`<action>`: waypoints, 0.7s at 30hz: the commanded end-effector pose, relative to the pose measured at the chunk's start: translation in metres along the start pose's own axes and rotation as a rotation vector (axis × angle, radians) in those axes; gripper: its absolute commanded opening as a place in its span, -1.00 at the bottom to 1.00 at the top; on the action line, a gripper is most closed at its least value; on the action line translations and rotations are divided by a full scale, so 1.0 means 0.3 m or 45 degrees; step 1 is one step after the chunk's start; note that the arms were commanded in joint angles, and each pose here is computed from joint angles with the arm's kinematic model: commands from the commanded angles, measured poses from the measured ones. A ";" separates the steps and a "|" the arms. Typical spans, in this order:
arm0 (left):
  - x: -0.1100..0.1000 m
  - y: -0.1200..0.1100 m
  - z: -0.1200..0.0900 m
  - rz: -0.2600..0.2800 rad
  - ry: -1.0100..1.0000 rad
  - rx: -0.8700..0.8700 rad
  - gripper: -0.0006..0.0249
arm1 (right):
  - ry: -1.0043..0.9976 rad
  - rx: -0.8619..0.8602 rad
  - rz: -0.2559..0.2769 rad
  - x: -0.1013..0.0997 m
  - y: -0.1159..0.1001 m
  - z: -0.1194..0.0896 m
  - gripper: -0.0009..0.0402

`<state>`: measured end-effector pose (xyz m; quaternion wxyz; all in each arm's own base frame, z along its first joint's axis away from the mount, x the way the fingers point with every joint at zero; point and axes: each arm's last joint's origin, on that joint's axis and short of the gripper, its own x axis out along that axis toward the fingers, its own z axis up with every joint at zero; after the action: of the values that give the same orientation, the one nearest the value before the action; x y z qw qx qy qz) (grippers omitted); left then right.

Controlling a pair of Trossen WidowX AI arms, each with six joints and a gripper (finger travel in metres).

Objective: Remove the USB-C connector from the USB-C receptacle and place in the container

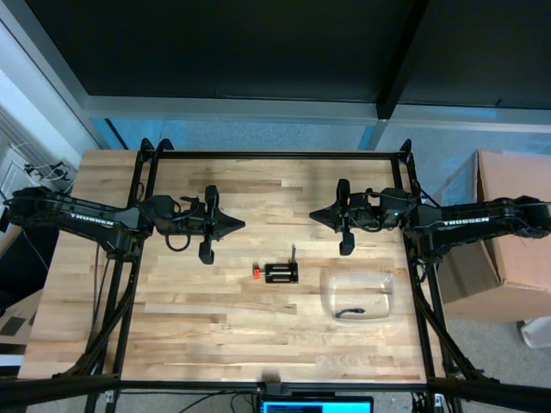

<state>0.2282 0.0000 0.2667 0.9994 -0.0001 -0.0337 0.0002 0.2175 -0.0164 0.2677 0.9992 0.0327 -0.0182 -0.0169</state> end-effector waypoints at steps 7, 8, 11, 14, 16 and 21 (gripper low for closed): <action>0.000 0.000 0.000 0.000 0.000 0.000 -0.95 | -0.006 0.037 -0.001 0.000 0.000 0.003 -0.96; 0.000 0.000 0.000 0.000 0.000 0.000 -0.95 | -0.005 0.037 0.000 0.000 0.001 0.003 -0.96; 0.000 0.000 0.000 0.000 0.000 0.000 -0.95 | -0.007 0.037 0.000 0.000 0.001 0.004 -0.96; 0.000 0.000 0.000 0.000 0.000 0.000 -0.95 | -0.023 0.035 0.001 0.000 0.001 0.008 -0.96; 0.000 0.000 0.000 0.000 0.000 0.000 -0.95 | -0.024 0.035 0.002 0.000 0.001 0.008 -0.96; 0.000 0.000 0.000 0.000 0.000 0.000 -0.95 | -0.023 0.035 0.001 0.000 0.001 0.008 -0.96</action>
<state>0.2282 0.0000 0.2667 0.9994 -0.0001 -0.0337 0.0004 0.2175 -0.0163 0.2701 0.9984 0.0464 -0.0281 -0.0160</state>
